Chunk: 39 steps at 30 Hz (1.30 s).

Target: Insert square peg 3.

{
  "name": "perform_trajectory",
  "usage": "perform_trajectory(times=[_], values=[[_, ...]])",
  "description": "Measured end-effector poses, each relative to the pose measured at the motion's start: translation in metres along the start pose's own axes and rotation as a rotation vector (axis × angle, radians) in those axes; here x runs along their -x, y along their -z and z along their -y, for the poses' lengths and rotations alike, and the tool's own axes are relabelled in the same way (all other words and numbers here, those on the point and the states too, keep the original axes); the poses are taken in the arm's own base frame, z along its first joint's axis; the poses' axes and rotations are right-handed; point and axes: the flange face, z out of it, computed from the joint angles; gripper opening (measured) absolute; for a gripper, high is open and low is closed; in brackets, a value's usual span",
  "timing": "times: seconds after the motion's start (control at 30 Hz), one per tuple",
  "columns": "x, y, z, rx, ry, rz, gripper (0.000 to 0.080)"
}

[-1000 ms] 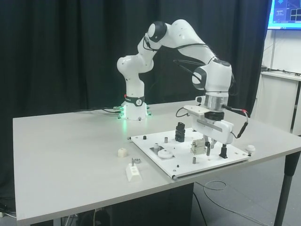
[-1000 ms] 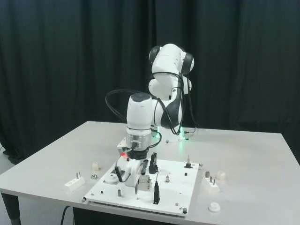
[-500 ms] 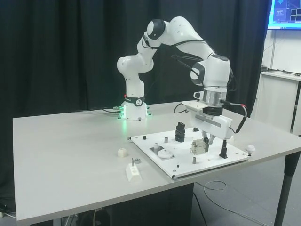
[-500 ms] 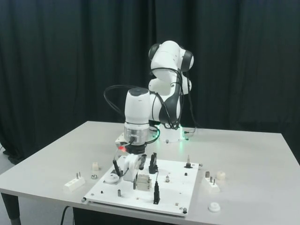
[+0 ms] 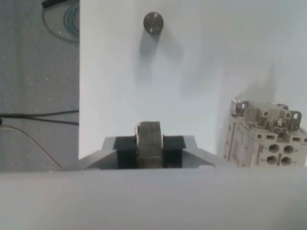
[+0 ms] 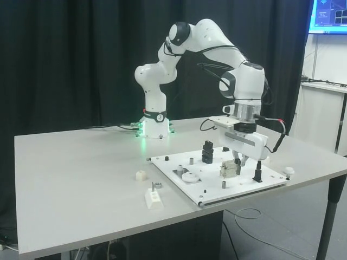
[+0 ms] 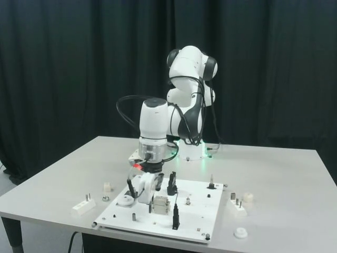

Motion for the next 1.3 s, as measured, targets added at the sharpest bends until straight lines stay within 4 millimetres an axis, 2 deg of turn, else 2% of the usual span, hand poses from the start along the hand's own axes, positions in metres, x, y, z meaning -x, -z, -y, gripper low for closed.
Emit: perform_trajectory(times=[0.73,1.3], values=[[-0.001,-0.01,0.004,-0.001,-0.018,0.027,0.0109],[-0.002,0.003,0.007,-0.006,-0.019,0.038,0.011]])
